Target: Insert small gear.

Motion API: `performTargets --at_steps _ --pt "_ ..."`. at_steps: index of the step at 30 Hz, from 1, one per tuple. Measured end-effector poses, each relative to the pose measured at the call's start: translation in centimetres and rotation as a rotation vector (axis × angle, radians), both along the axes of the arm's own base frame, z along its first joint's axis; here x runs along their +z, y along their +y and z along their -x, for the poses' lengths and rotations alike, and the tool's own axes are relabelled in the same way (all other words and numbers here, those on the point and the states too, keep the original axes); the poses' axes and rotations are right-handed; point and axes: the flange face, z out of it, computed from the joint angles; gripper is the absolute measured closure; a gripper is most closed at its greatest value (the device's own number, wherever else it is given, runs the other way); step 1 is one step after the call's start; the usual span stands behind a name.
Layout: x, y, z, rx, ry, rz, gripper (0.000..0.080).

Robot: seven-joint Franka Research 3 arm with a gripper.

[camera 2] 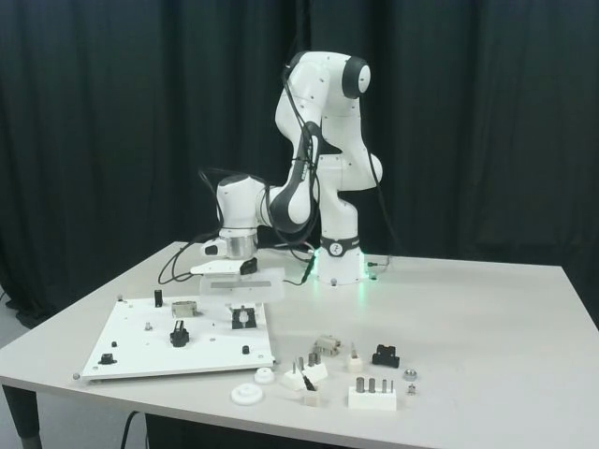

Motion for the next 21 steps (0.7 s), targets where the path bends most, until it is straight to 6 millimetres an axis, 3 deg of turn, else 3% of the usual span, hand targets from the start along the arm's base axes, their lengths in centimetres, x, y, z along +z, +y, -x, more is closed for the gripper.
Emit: performTargets --at_steps 1,6,7,11,12,21 --pt "0.0 0.0 0.0 -0.003 0.001 -0.003 0.0411" --pt "0.4 -0.1 -0.1 -0.016 0.008 -0.018 0.0411" --pt "0.5 -0.1 -0.1 -0.019 0.009 -0.020 0.0114" --pt "1.0 -0.5 -0.1 -0.042 0.010 -0.028 0.0114" --pt "1.1 -0.6 -0.1 -0.048 0.011 -0.029 0.0026" --pt "2.1 -2.5 0.0 -0.090 0.029 -0.017 0.0007"
